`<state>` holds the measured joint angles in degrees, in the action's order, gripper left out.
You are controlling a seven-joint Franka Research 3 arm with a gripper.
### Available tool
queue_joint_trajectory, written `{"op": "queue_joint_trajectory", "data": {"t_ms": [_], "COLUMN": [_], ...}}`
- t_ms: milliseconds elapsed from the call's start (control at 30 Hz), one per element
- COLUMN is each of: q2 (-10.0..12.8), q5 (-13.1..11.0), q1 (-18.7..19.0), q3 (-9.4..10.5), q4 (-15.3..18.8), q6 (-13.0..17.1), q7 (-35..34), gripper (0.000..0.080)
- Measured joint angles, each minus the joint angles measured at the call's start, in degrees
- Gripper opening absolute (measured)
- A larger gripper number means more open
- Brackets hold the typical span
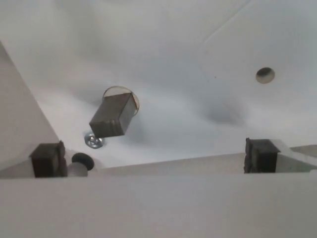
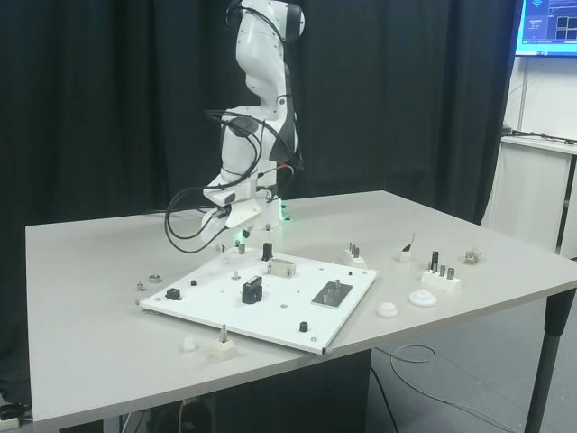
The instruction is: Pick round peg 2.
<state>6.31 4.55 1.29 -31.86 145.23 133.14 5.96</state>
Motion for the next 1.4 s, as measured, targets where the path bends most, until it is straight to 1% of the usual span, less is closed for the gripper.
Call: {"op": "queue_joint_trajectory", "data": {"t_ms": [233,333,433,633,800,1067,1200,1400], "q2": [-0.82,-1.30,-1.90,-3.37,-4.70,-7.00,-7.79,-8.61], "q5": [0.21,0.27,0.39,0.91,2.10,5.92,6.07,5.69], "q1": [0.70,0.89,1.02,1.42,1.80,3.06,3.63,4.30], "q3": [0.00,0.00,0.00,0.00,0.00,0.17,0.24,0.51], "q4": [-0.27,-0.42,-0.52,-1.01,-1.47,-1.64,-1.64,-1.65], "q6": [-0.92,-1.15,-1.35,-2.43,-3.60,-5.84,-6.53,-6.57], "q7": [-0.39,-1.67,-3.51,-4.92,-6.85,-7.05,-7.06,-8.59], "gripper": [0.0800,0.0800,0.0800,0.0800,0.0800,0.0800,0.0800,0.0800]}}
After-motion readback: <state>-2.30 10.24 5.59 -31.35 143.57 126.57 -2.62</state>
